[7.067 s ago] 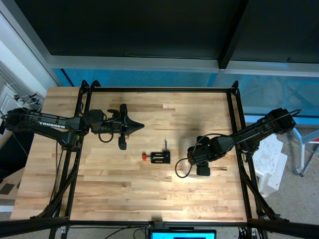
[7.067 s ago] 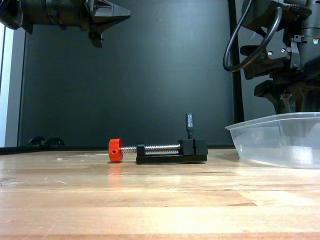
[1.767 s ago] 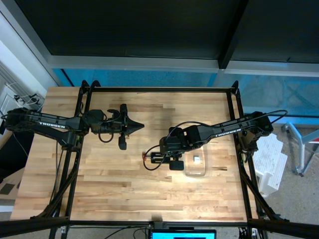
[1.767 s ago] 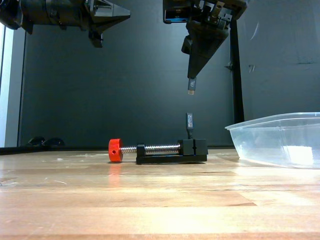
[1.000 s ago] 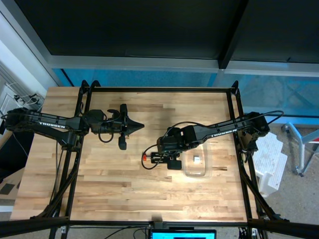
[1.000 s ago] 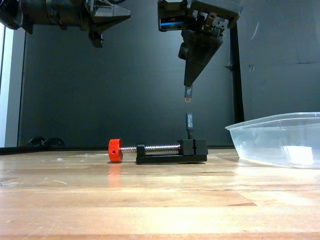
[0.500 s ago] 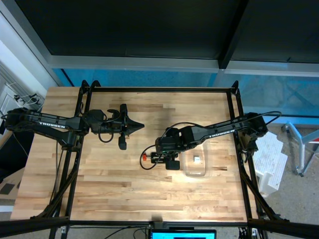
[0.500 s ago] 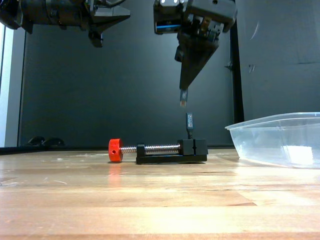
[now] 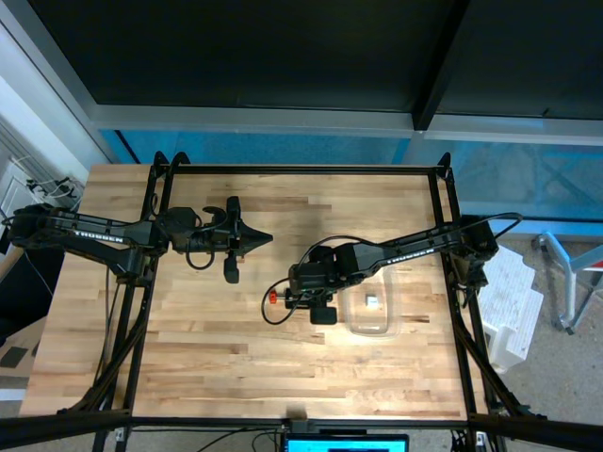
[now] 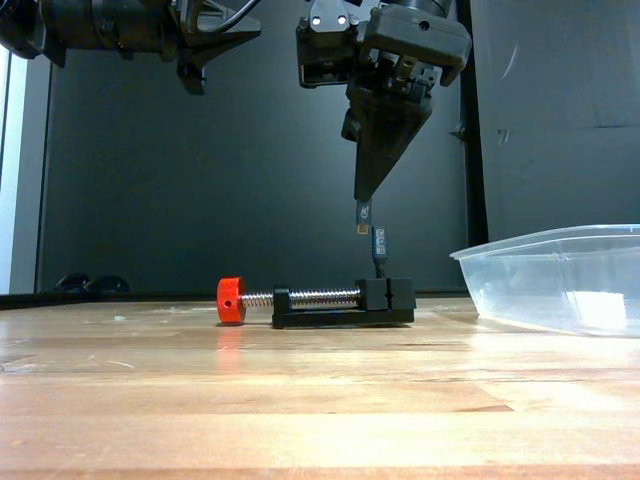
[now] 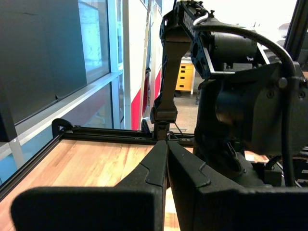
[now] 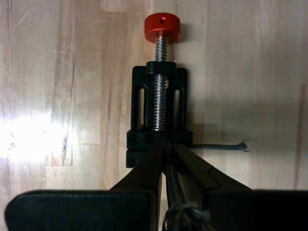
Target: Pick the usb-c connector and install on the hub
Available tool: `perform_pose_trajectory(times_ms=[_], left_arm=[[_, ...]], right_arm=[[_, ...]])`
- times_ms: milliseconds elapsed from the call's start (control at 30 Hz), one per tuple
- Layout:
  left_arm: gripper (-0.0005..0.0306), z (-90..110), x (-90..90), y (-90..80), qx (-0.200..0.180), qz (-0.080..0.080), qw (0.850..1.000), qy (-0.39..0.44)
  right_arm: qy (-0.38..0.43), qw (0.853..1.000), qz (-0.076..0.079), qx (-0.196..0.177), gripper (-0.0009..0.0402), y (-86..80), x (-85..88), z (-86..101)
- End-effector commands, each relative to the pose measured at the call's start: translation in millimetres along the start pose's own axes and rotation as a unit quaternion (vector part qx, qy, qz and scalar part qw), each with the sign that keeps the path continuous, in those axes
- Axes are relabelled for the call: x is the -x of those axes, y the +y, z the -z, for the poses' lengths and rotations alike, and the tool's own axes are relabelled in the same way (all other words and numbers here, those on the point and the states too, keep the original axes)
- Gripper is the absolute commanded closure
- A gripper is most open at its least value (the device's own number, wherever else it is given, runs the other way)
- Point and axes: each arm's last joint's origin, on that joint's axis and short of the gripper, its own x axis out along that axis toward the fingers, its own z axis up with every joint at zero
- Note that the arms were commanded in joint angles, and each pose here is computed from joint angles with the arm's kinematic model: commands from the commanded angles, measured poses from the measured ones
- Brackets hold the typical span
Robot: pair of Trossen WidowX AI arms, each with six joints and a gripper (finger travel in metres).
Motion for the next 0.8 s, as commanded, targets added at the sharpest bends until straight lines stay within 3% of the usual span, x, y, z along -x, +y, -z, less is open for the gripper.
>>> perform_pose_trajectory(times_ms=[33, 800], left_arm=[[0.0300, -0.1, 0.0, 0.1, 0.000, 0.000, 1.000, 0.000], [0.0300, -0.2, 0.0, 0.1, 0.000, 0.000, 1.000, 0.000]], right_arm=[[0.000, 1.000, 0.000, 0.008, 0.0393, 0.5, 1.4, -4.8], [0.017, 1.000, 0.001, 0.010, 0.0393, -0.9, -2.3, -5.2]])
